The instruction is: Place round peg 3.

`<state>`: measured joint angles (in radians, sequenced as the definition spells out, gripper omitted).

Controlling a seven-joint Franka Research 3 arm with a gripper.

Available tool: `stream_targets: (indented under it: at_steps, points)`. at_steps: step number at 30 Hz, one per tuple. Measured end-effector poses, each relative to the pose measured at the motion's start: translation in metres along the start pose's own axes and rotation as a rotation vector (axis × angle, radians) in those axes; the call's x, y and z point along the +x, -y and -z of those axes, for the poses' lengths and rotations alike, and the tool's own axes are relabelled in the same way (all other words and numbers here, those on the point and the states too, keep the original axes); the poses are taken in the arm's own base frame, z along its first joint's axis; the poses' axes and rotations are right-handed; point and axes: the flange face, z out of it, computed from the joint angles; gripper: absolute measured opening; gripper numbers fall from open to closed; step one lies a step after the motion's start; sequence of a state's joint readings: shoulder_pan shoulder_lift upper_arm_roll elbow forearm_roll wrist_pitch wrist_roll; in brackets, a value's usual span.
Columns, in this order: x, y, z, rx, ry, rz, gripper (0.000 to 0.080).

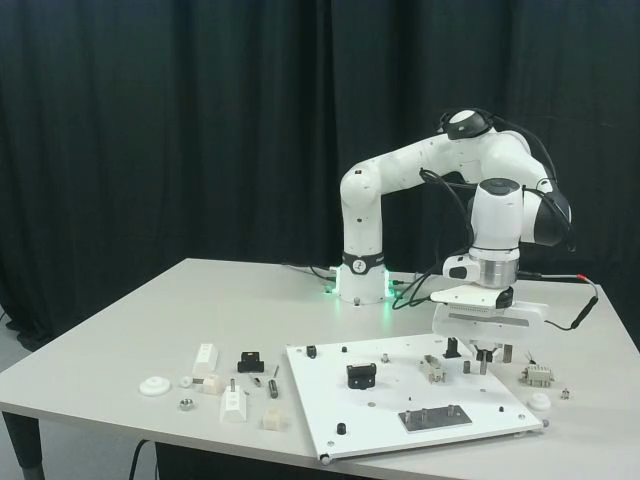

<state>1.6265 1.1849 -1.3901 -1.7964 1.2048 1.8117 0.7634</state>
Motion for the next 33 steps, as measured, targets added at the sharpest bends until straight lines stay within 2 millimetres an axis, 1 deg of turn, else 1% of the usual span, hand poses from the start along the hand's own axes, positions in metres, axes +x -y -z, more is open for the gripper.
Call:
stream_targets:
  at_steps: [12,19,27,33]
  points:
    - [-0.002,0.001,-0.002,-0.002,0.001,0.003,0.0104]
    - [-0.007,0.002,-0.004,-0.003,0.005,0.012,0.0104]
    - [-0.025,0.006,-0.009,-0.011,0.018,0.021,0.0104]
    - [-0.043,0.004,-0.013,-0.046,0.037,0.026,0.0104]
